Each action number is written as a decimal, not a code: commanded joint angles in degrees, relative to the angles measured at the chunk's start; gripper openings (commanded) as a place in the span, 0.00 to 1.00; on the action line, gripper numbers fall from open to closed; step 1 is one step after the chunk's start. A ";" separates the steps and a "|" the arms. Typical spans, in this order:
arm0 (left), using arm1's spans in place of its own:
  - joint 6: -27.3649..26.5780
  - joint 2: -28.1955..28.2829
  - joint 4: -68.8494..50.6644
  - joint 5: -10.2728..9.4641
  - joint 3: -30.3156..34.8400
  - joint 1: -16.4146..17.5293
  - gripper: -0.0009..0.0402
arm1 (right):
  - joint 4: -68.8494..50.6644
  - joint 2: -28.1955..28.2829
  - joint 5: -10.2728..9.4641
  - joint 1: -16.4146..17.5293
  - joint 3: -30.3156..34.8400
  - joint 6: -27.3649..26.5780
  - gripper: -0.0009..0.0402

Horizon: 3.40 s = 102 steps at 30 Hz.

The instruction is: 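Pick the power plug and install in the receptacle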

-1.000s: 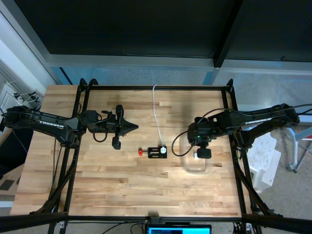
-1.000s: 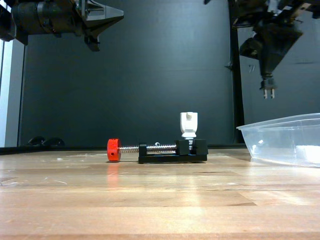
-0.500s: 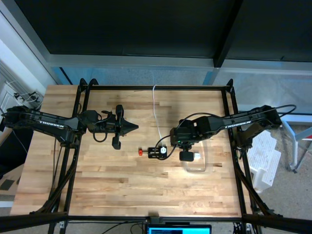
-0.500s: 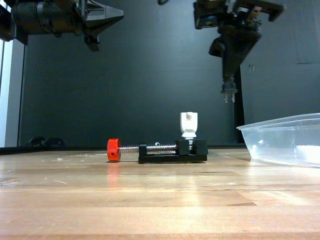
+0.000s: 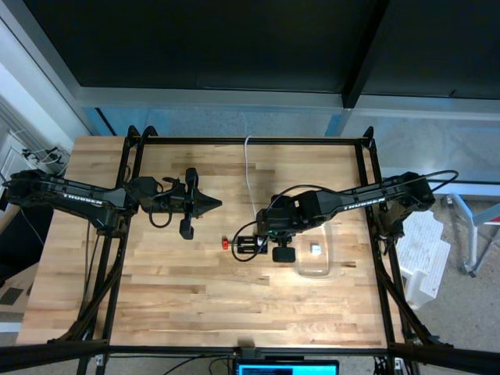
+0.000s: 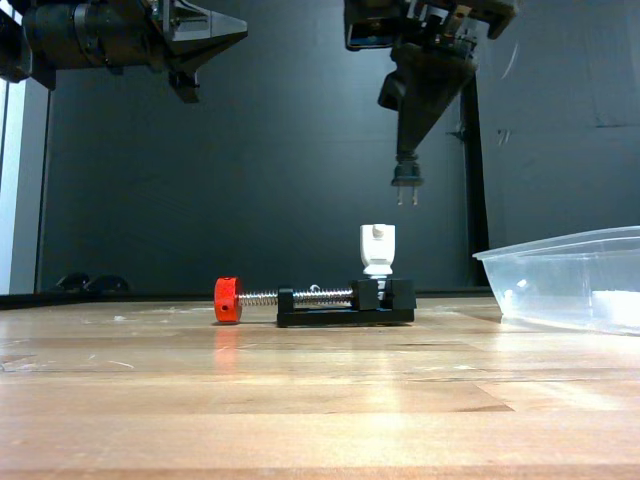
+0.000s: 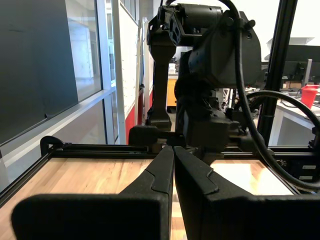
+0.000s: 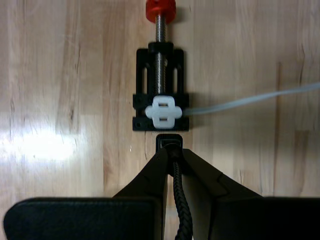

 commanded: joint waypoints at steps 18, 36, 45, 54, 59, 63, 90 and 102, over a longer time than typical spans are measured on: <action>0.02 0.02 0.00 0.02 0.00 0.02 0.02 | 1.77 4.48 0.09 -0.09 3.10 -1.49 0.02; 0.02 0.02 0.02 0.02 0.00 0.00 0.02 | 1.90 5.16 1.51 -0.13 3.10 -2.75 0.02; 0.02 0.02 0.00 0.02 0.00 0.00 0.02 | 1.90 5.18 0.94 -0.11 3.08 -2.91 0.02; 0.02 0.02 0.02 0.02 0.00 0.00 0.02 | 1.92 5.18 0.83 -0.13 3.08 -3.19 0.02; 0.00 0.02 0.00 0.02 0.00 0.02 0.02 | 1.99 5.55 0.63 -0.13 3.08 -3.17 0.02; 0.02 0.02 0.00 0.02 0.00 0.02 0.02 | 2.71 5.55 -0.04 -0.13 2.80 -3.19 0.02; 0.02 0.02 0.02 0.02 0.00 0.00 0.02 | 8.61 5.53 -0.11 -0.31 -4.17 -2.62 0.02; 0.02 0.02 0.00 0.02 0.00 0.00 0.02 | 10.84 5.53 -0.55 -0.37 -6.47 -2.64 0.02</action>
